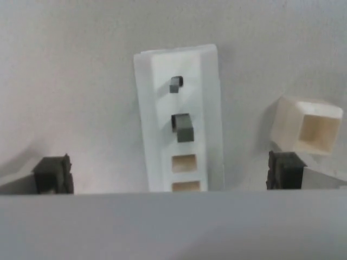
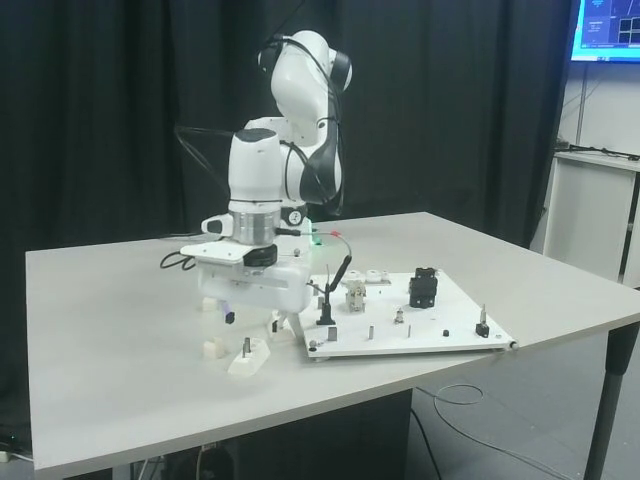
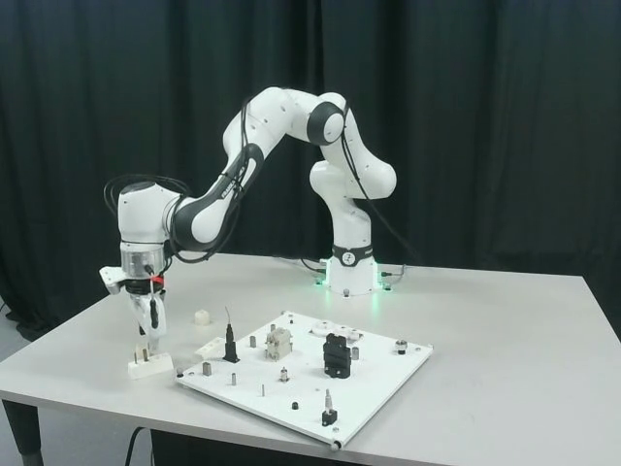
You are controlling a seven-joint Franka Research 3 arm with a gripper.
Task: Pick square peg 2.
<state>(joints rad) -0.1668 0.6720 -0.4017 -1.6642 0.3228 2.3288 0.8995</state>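
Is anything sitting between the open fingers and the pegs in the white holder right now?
Nothing visible. The gripper hangs above the white holder, with both grey pegs exposed. The small white cube lies off to one side.

You had even, bright light from overhead in both room views, with the black curtain (image 3: 505, 126) staying dark behind the arm. The worktop (image 2: 110, 300) showed only soft, short shadows under the white holder (image 2: 247, 360). In the wrist view the near band across the frame was out of focus, and the holder cast a faint shadow to 1 side.
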